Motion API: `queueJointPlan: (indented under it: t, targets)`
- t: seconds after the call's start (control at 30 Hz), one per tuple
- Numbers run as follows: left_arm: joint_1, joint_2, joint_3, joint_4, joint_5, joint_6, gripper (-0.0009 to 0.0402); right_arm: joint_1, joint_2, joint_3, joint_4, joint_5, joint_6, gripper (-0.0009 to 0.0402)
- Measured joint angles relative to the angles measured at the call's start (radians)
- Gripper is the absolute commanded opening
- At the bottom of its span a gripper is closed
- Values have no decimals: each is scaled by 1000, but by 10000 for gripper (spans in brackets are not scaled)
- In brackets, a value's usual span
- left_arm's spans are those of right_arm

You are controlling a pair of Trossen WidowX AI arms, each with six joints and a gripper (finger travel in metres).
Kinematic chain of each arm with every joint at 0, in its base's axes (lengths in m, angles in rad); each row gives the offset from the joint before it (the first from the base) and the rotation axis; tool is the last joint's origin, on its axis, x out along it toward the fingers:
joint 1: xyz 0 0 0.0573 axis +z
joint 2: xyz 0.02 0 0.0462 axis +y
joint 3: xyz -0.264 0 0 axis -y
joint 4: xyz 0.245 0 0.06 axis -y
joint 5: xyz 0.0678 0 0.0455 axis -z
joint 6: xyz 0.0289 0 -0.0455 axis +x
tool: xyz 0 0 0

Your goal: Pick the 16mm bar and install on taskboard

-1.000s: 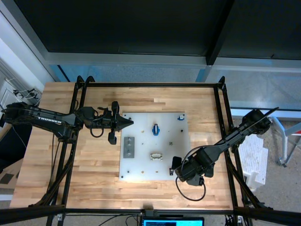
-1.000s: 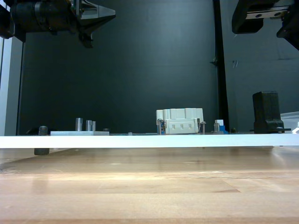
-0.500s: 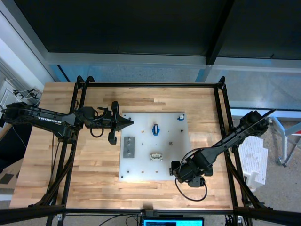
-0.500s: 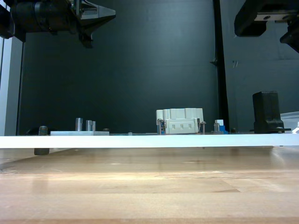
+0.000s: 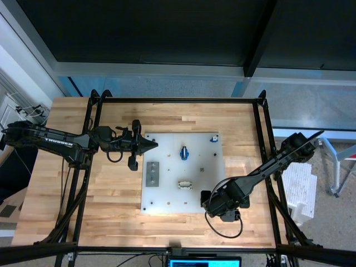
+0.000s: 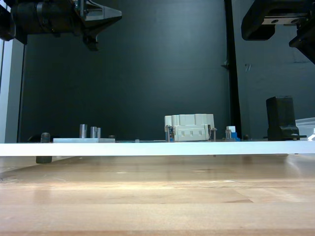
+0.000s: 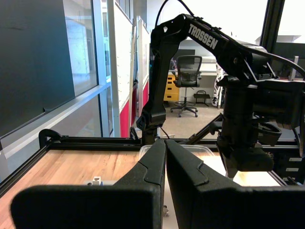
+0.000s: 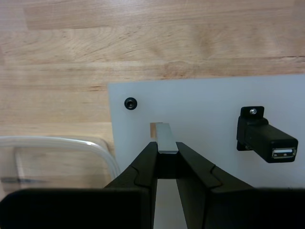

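Right gripper (image 8: 165, 147): closed on the 16mm bar (image 8: 165, 137), above taskboard (image 8: 205, 105) near-right corner.
16mm bar: nipped there, likely for carrying to its hole.
Left gripper (image 7: 165, 145): fingers together, empty, parked above taskboard far-left corner.

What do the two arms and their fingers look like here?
Both arms are matte black with white TROSSEN lettering and a looped black cable at the wrist. The left gripper, over the white square taskboard's far-left corner, and right gripper, above its near-right corner, have tapered black fingers.
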Motion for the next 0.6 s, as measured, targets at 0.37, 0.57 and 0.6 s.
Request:
queueJointPlan:
  t: [0.37, 0.57, 0.6]
  targets:
    - [0, 0, 0, 0, 0, 0, 0, 1, 2, -6, -2, 0, -27, 0]
    - [0, 0, 0, 0, 0, 0, 0, 1, 2, -14, 2, 0, -42, 0]
    - [0, 0, 0, 0, 0, 0, 0, 1, 2, -16, 3, 2, -42, 0]
